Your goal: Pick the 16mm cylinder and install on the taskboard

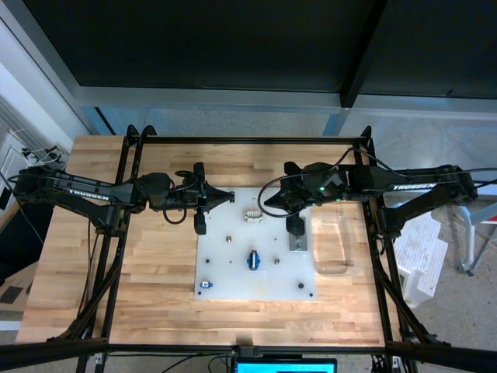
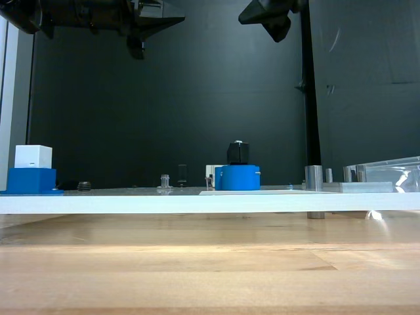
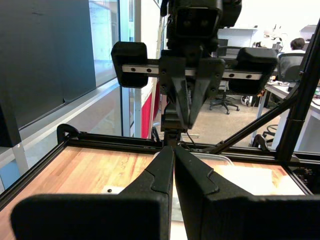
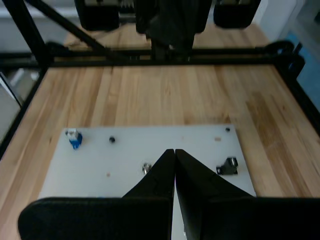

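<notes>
Hanging high over the far left corner of the taskboard (image 1: 233,272), the left hand (image 1: 230,196) is seen with its fingers pressed together and nothing held between them. The right hand (image 4: 173,152) is held at a like height over the far right part of the board. Its fingers are also closed on nothing, and its tip is turned toward the left hand. A gap is left between the two tips, and the small silver connector (image 1: 252,216) lies on the board roughly beneath that gap.

The grey metal block (image 1: 299,242) is set along the board's right edge. The clear tray (image 1: 334,245) is placed on the desk (image 1: 140,295) just beyond that edge. The blue fitting (image 1: 253,259) stands near the board's middle, and a small blue-and-white piece (image 1: 203,285) is found at the near left corner.

The 16mm cylinder (image 1: 300,287) is located near the board's near right corner, well apart from both hands. In the low view it is shown upright as a short grey peg. Whether it is seated in a hole cannot be told.
</notes>
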